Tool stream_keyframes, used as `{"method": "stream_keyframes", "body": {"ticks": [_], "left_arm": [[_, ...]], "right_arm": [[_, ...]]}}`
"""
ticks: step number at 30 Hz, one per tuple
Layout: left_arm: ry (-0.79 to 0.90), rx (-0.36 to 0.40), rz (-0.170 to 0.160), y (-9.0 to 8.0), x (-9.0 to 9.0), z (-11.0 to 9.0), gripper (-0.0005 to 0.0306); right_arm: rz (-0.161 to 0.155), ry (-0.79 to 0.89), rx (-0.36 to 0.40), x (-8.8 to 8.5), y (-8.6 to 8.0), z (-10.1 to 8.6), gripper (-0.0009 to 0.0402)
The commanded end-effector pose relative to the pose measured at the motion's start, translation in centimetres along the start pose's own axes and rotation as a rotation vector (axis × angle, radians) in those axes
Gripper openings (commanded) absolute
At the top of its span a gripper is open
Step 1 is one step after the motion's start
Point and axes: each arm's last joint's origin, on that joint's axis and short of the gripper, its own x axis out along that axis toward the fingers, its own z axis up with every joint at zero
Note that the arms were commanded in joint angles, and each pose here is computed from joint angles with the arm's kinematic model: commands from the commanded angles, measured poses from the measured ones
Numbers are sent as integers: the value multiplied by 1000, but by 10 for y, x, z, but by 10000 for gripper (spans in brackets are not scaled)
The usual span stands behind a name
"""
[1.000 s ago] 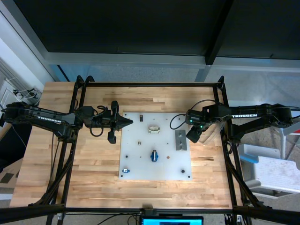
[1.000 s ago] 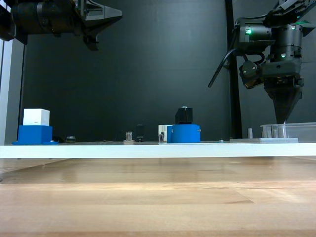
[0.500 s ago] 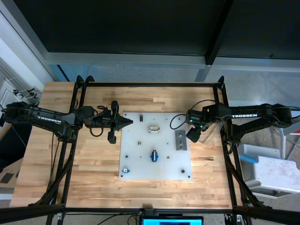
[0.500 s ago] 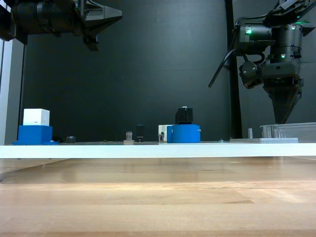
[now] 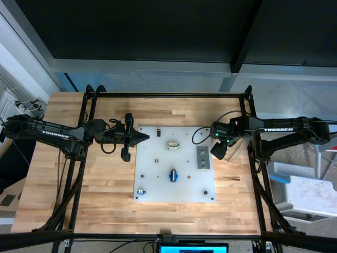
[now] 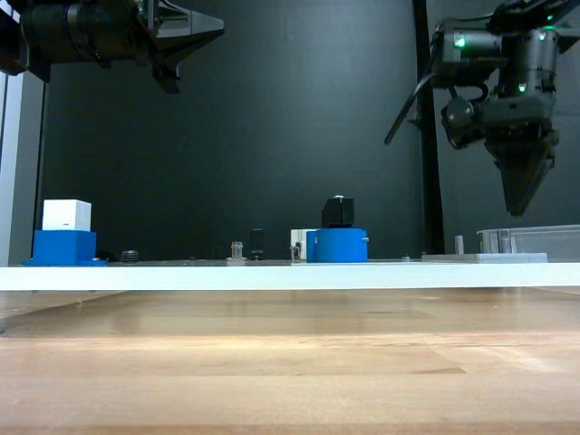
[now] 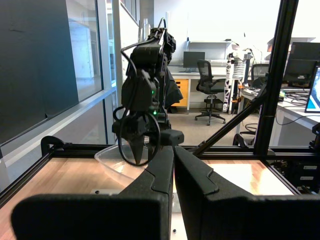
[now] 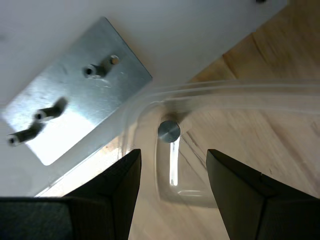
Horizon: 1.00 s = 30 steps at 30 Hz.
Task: Pick the 16mm cylinder and place it in the container
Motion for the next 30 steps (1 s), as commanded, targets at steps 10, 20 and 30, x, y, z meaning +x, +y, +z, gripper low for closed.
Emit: {"method": "stream_keyframes", "body": {"ticks": [10,20,30], "left_arm": [[0,0,0,0,0,0,0],[0,0,0,0,0,0,0],[0,0,0,0,0,0,0]], "right_arm": [[13,-20,-3,-24,2,4,181],[11,-16,-4,-24,2,4,181],[11,-17,-4,-24,2,4,181]]}}
